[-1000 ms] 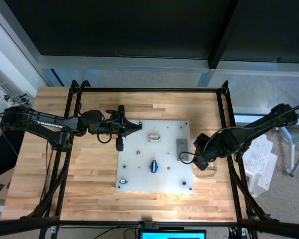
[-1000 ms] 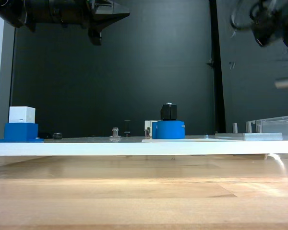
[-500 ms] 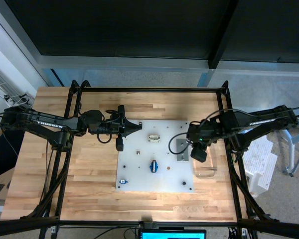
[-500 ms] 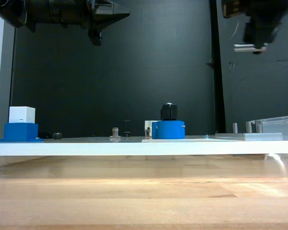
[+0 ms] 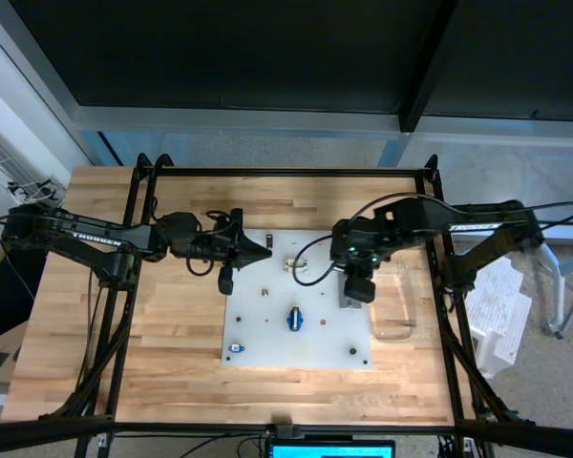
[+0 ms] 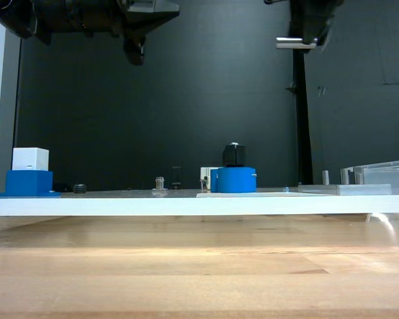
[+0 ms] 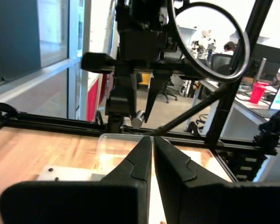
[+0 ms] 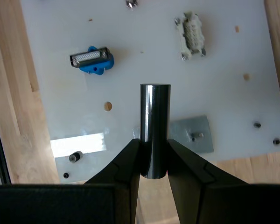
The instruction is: Pick the 16mm cylinder and install on the taskboard
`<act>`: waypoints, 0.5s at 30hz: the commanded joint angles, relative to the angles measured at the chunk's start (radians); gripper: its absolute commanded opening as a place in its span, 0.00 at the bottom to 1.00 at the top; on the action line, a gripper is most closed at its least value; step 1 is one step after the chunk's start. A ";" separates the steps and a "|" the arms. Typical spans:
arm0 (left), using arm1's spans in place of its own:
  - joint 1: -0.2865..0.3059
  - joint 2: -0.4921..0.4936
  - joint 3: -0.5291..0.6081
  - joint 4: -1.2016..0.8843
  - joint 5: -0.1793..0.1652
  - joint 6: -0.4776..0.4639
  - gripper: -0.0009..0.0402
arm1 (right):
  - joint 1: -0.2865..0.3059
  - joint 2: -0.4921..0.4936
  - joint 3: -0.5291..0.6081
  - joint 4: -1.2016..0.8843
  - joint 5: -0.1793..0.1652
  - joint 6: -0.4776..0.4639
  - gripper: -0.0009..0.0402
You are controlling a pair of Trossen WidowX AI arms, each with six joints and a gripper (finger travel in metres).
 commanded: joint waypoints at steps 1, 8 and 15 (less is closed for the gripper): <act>-0.012 0.024 0.000 0.003 -0.005 0.001 0.15 | 0.000 0.052 0.066 -0.001 -0.008 -0.035 0.02; -0.019 0.056 0.000 0.003 -0.011 0.000 0.40 | -0.002 0.156 0.203 0.002 -0.008 -0.097 0.02; -0.019 0.056 0.000 0.005 -0.011 0.000 0.49 | -0.016 0.260 0.342 0.003 -0.009 -0.144 0.02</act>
